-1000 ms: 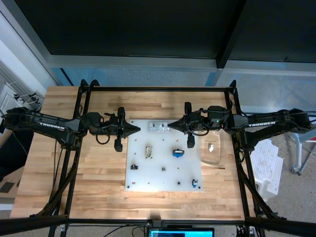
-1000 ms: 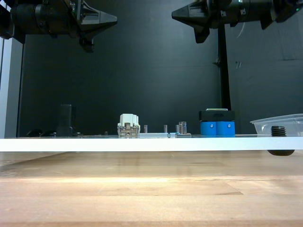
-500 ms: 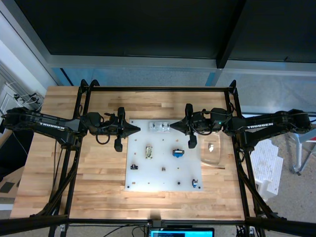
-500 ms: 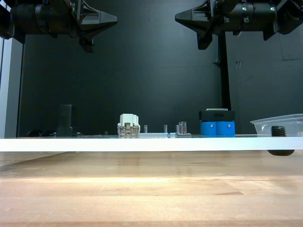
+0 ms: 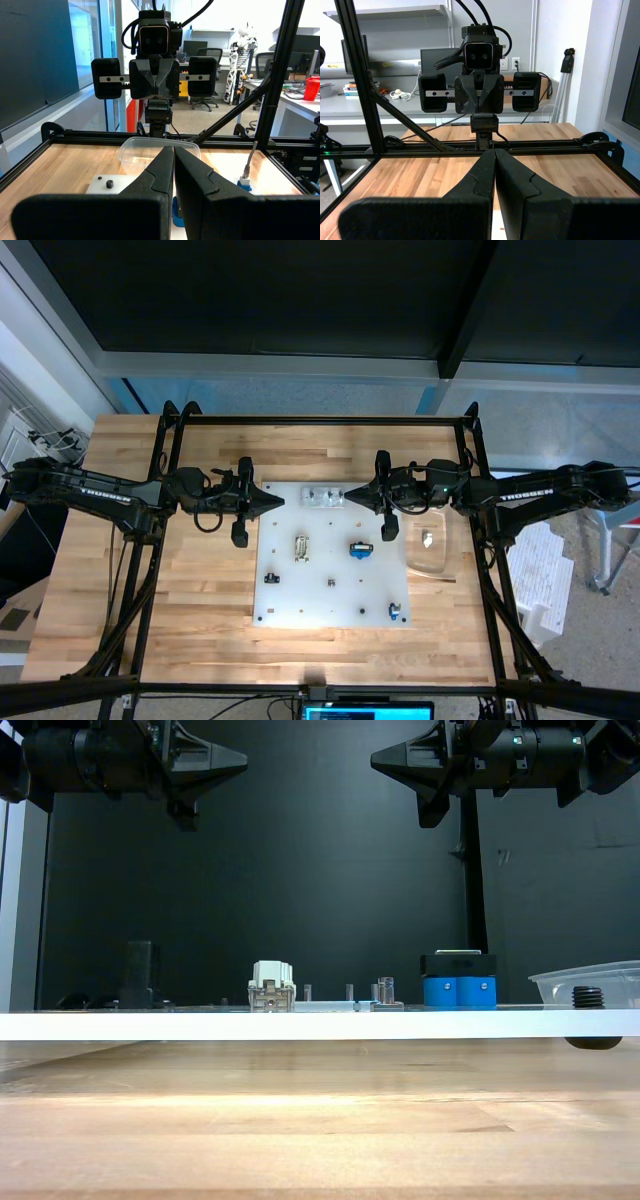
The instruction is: Pick the RJ45 connector and install on taskboard
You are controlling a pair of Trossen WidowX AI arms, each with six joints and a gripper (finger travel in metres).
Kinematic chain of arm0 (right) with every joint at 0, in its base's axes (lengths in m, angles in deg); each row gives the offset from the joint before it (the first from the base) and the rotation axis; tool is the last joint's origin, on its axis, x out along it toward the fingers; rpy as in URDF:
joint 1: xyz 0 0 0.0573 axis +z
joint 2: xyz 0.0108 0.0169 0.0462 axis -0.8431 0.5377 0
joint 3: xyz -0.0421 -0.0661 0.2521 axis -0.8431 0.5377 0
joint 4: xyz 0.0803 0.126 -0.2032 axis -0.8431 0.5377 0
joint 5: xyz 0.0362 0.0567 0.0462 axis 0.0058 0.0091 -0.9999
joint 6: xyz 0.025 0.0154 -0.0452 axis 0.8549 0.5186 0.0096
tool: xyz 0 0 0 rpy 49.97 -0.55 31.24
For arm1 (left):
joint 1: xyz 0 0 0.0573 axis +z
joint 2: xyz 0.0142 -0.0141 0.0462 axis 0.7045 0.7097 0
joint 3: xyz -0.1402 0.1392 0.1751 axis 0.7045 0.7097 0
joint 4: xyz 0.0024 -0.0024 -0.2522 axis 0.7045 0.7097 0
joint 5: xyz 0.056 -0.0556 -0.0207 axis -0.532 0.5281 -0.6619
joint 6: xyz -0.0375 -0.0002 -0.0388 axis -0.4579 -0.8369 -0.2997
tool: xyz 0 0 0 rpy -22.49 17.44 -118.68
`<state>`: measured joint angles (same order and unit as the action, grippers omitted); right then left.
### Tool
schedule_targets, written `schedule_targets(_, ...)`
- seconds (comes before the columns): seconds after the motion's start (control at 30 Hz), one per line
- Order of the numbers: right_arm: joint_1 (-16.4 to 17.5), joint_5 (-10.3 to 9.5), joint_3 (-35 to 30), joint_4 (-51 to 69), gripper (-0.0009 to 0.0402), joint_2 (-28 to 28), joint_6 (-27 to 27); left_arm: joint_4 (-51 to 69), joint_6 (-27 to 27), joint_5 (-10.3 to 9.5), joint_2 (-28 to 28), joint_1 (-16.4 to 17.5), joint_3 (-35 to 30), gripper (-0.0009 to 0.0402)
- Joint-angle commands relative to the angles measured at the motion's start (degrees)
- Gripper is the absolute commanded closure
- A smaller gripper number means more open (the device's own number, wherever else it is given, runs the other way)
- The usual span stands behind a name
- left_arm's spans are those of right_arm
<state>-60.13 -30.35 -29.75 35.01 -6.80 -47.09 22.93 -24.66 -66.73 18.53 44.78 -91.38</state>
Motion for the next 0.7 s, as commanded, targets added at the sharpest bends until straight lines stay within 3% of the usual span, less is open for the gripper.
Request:
schedule_targets(0.03, 0.0, 0.04, 0.1, 0.0, 0.0393, 0.0, -0.1, 0.0, 0.0, 0.02, 0.0, 0.0, 0.0, 0.0393)
schedule_targets(0.7, 0.0, 0.11, 1.7, -0.3, 0.0393, -1.7, 0.0, 0.0, 0.0, 0.02, 0.0, 0.0, 0.0, 0.0393)
